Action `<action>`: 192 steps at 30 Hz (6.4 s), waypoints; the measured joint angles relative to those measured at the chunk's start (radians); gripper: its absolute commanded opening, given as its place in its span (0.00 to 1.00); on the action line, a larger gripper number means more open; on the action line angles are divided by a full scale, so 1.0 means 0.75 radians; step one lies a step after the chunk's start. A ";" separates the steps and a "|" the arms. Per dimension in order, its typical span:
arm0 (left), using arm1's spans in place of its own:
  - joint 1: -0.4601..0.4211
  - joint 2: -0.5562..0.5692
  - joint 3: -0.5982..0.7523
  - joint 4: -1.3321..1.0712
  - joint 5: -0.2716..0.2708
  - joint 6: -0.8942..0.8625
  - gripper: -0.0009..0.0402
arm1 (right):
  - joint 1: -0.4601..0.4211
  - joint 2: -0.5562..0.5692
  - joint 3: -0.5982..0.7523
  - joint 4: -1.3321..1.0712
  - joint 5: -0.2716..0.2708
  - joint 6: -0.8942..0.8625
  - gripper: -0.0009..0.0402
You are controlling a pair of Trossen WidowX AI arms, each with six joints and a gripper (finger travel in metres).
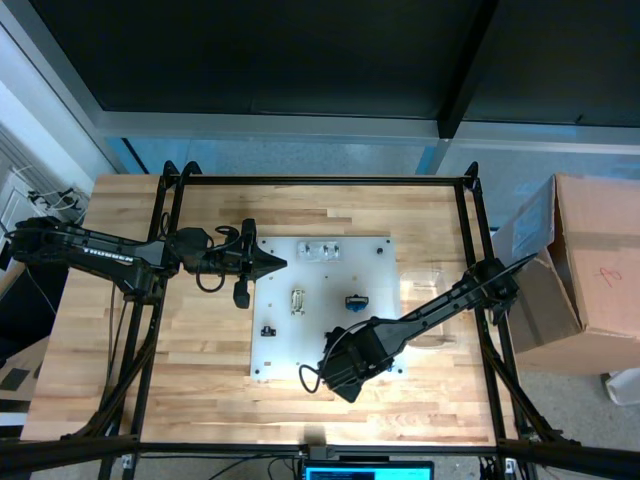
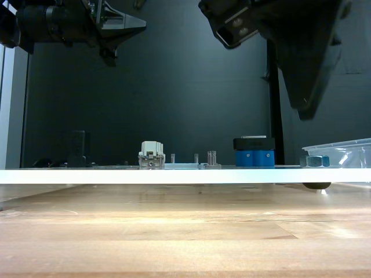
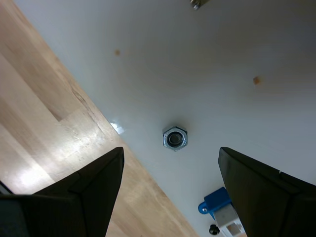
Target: Unfasten the M12 nut and place it in the container
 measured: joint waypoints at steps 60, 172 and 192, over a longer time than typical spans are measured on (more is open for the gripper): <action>0.000 0.000 -0.001 0.000 -0.001 0.000 0.02 | -0.002 -0.002 -0.216 0.236 0.004 -0.197 0.05; 0.000 0.001 -0.001 -0.001 0.000 0.000 0.02 | 0.010 -0.089 -0.318 0.362 -0.237 -0.573 0.02; 0.000 0.001 0.000 -0.001 0.000 -0.001 0.02 | -0.017 -0.090 -0.353 0.284 -0.007 -0.575 0.02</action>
